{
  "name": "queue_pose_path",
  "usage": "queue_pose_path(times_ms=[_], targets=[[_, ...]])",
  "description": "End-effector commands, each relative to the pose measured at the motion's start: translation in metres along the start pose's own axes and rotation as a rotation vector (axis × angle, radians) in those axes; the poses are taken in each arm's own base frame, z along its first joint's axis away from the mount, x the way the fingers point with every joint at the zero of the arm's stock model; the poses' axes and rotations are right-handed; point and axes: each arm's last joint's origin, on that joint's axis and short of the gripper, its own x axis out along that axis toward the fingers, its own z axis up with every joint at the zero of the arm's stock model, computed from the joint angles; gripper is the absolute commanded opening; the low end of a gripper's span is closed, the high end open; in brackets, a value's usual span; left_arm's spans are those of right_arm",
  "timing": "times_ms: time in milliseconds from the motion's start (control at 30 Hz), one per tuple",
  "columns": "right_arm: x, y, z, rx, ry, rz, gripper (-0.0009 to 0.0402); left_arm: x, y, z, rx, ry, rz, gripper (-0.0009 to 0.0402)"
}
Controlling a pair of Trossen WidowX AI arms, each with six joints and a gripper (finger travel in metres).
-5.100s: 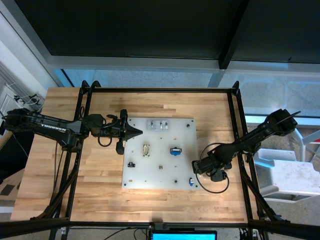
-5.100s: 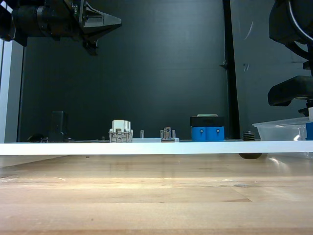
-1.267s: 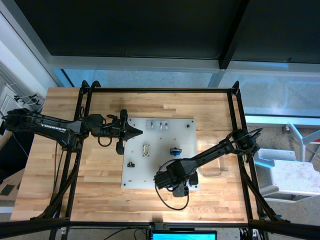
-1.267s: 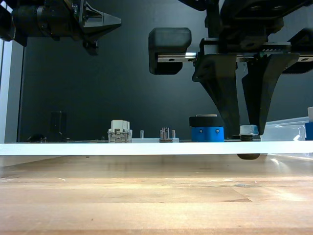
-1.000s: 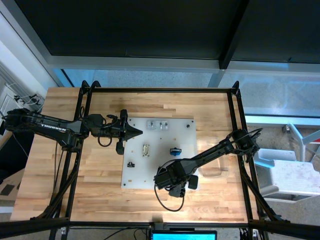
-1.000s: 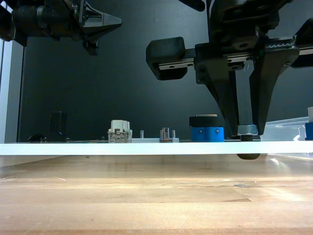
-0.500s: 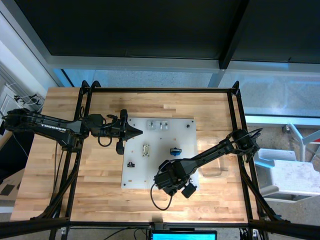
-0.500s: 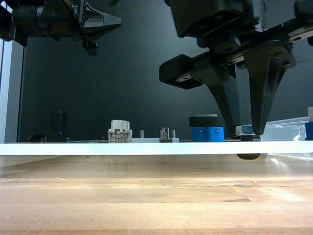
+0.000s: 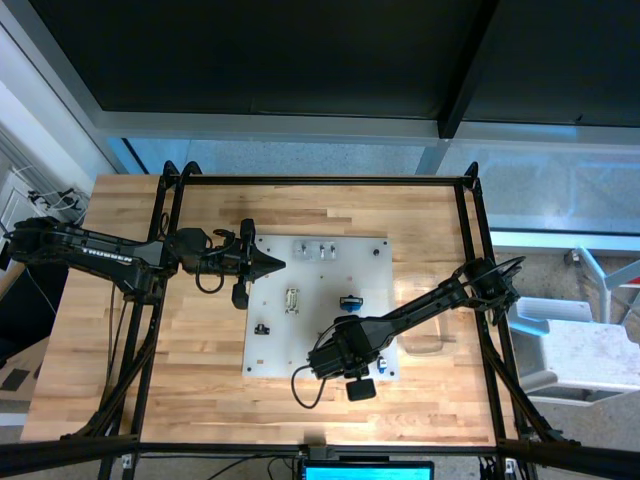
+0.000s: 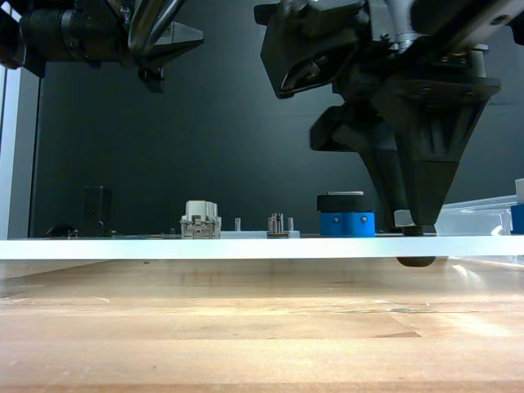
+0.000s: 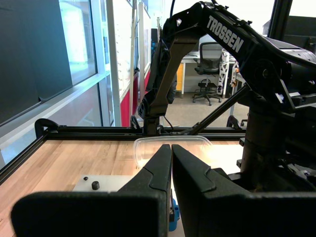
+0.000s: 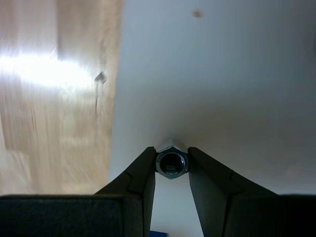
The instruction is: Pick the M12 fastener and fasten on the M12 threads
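Note:
The small silver M12 nut [image 12: 172, 163] sits between the two fingers of my right gripper [image 12: 171, 167], which is shut on it. Its hole is filled dark. In the low view the nut [image 10: 403, 219] rests on top of the short black stud [image 10: 416, 232] near the white board's [image 9: 300, 340] near right edge, so it is on its stud. From above, the right gripper [image 9: 347, 358] points straight down and hides both nut and stud. My left gripper [image 9: 272, 264] hovers shut above the board's far left corner, holding nothing, its fingers [image 11: 171, 153] pressed together.
A clear tray [image 9: 430, 335] lies on the wood just right of the board. On the board stand a blue-and-black fitting [image 10: 346, 221], a grey connector [image 10: 201, 221], a small silver post [image 10: 237, 223] and a black post [image 9: 377, 250] at the far right corner.
The right arm came from the tray to the stud with the nut. Over the last second its wrist has turned around the stud, the gripper staying shut on the nut. The left arm is still.

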Motion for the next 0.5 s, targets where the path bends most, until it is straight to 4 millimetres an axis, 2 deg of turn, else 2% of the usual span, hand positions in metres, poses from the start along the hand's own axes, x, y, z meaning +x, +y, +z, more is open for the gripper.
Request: queue_pose_path(times_ms=[33, 500], targets=[[-0.0002, 0.0, 0.0, 0.162, 0.0, 0.0, 0.0035, 0.0, 0.0, 0.0002, 0.0, -0.001, 0.0, 0.0], [-0.0002, 0.0002, 0.0, 0.779, -0.001, 0.001, 0.0035, 0.0, 0.0, 0.0002, 0.0, -0.001, 0.0, 0.0]])
